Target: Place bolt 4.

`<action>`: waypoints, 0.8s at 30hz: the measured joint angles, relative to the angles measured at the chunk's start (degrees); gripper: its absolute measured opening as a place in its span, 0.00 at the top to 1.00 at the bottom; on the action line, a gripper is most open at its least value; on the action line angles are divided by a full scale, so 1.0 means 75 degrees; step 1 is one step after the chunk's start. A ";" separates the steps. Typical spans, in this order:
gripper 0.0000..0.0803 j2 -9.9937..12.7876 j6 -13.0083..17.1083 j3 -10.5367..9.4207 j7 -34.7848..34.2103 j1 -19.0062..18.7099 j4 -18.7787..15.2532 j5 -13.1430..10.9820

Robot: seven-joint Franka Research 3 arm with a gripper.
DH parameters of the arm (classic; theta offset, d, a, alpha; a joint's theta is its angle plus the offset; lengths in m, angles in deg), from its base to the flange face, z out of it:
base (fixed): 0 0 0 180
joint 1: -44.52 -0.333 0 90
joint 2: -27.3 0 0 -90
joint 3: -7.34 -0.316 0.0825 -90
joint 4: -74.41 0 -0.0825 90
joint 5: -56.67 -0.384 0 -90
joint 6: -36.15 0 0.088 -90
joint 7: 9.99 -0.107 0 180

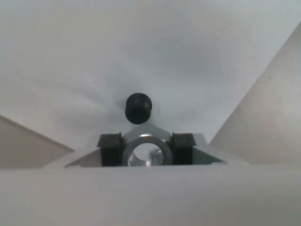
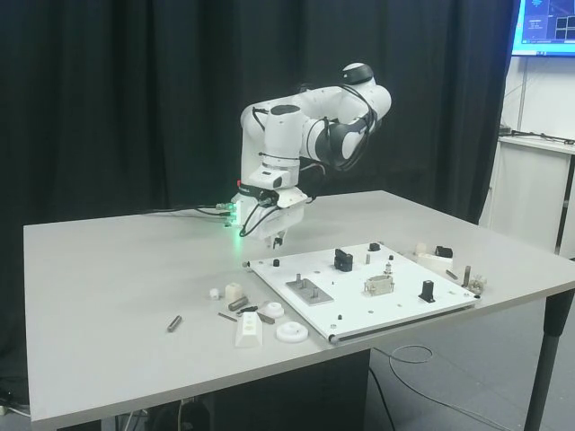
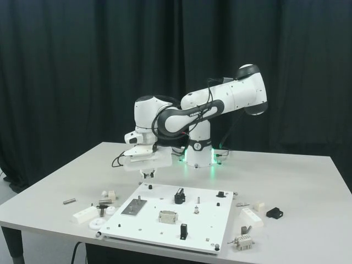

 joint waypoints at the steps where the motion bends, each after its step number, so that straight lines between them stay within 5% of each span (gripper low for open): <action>1: 0.72 0.0000 -0.0003 -0.0002 -0.0044 0.0003 0.0006 -0.0003; 24: 0.72 0.0001 -0.0004 -0.0249 -0.0454 0.0169 0.0267 -0.0225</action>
